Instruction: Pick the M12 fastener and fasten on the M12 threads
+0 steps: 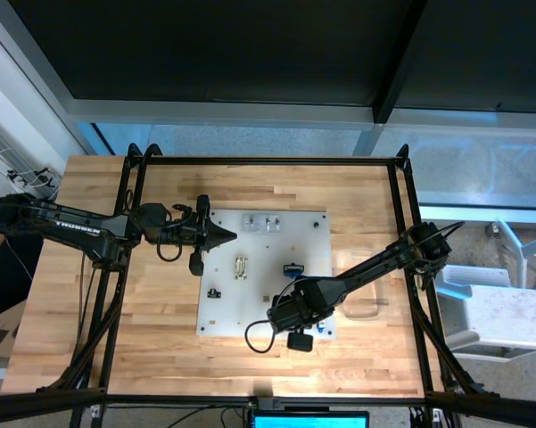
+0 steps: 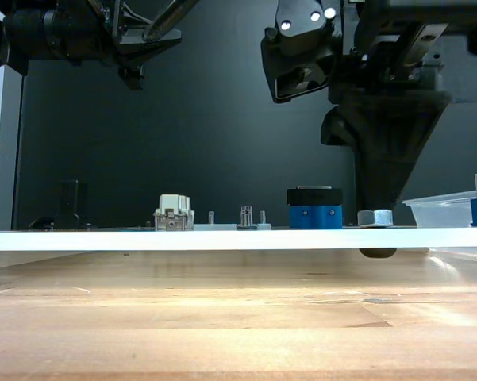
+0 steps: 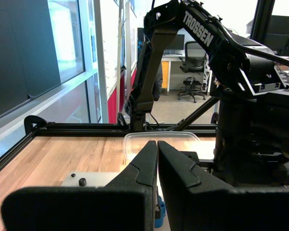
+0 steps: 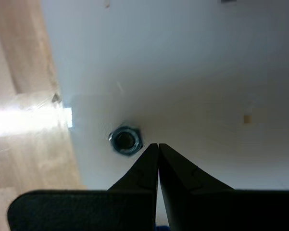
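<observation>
The small silver nut (image 4: pixel 126 140) lies on the white board (image 4: pixel 192 72) near its edge, with a dark centre. In the low view the nut (image 2: pixel 375 217) sits at board level with no ribs showing, so it appears to be run down on its stud. My right gripper (image 4: pixel 158 145) is shut, empty, with its tips just beside the nut. It points down at the board's near right part (image 1: pixel 281 314) and hides the nut in the high view. My left gripper (image 1: pixel 230 235) hangs shut and empty (image 3: pixel 157 144) above the board's far left edge.
A clear container (image 1: pixel 366 299) stands on the table right of the board. A blue block with a black cap (image 2: pixel 314 208) is just left of the nut. A white connector (image 2: pixel 174 214) and small posts (image 2: pixel 246 216) stand mid-board.
</observation>
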### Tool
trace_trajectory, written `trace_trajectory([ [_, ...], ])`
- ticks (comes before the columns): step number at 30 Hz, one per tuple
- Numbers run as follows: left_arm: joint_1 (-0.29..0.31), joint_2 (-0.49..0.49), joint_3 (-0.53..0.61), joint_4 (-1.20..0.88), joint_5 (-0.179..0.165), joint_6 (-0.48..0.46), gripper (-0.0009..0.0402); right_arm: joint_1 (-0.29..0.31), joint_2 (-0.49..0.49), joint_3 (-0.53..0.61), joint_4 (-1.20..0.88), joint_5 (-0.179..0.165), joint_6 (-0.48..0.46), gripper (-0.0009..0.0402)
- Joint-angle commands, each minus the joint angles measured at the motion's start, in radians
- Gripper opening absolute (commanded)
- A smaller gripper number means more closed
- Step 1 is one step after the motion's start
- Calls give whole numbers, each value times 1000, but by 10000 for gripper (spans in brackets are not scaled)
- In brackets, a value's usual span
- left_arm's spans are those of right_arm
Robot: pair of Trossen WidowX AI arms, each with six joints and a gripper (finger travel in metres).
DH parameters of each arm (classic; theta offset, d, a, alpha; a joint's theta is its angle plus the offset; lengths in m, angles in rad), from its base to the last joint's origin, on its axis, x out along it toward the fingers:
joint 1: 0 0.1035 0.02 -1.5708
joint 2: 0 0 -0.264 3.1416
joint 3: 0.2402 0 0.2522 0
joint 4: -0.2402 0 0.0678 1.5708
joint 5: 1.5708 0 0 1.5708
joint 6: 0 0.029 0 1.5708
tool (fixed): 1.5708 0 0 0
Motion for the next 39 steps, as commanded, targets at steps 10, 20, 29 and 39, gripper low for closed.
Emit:
trace_trajectory([
  [10, 0, 0, 0, 0, 0, 0, 0, 1, 1, -7, 19, -21, 1, 0],
  [20, 0, 0, 0, 0, 0, 0, 0, 1, -17, -7, -7, -295, -81, 0],
  [29, 0, 0, 0, 0, 0, 0, 0, 0, -47, -6, -13, -164, -37, 0],
  [39, 0, 0, 0, 0, 0, 0, 0, 1, -14, -7, -11, -8, -23, 0],
])
